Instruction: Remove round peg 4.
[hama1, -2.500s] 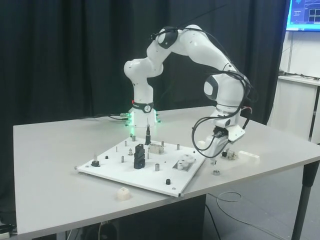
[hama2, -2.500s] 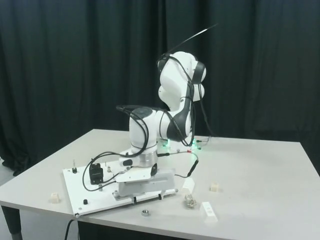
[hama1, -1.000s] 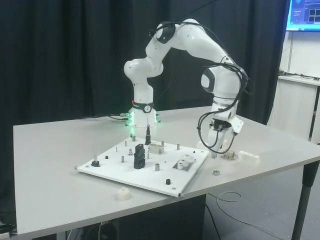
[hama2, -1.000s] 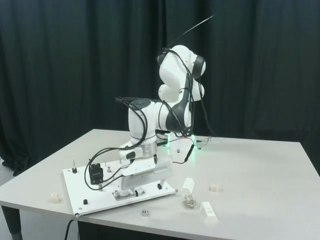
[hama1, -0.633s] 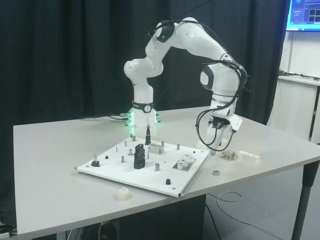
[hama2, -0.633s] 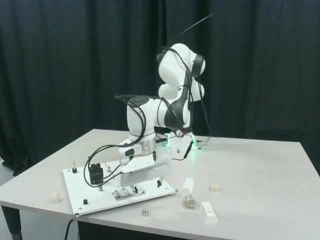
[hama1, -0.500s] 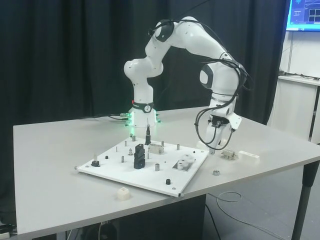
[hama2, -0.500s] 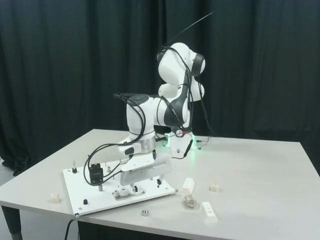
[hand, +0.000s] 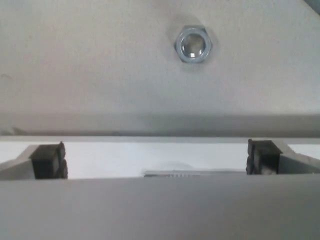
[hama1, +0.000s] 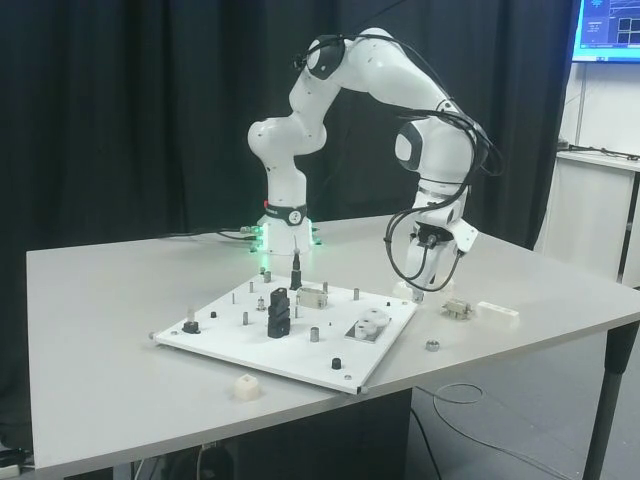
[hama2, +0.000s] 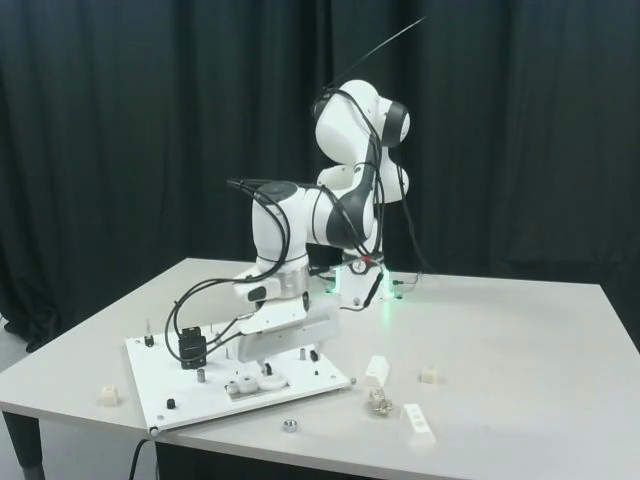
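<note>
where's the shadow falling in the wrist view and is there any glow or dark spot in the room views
Wrist view: a broad grey shadow band lies across the table just past the white board's edge, short of the nut. First room view: green light glows at the arm's base, against black curtains. Second room view: the same green glow shows at the base.

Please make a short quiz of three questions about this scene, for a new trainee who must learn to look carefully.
1. True or false: the gripper is shut on a peg.
2. Where does the hex nut lie? A) on the white board; B) on the grey table; C) between the fingers.
3. Fill in: the lights at the arm's base glow ____.

Key: 1 false, the fingers stand wide apart with nothing gripped; 2 B; 3 green.
</note>
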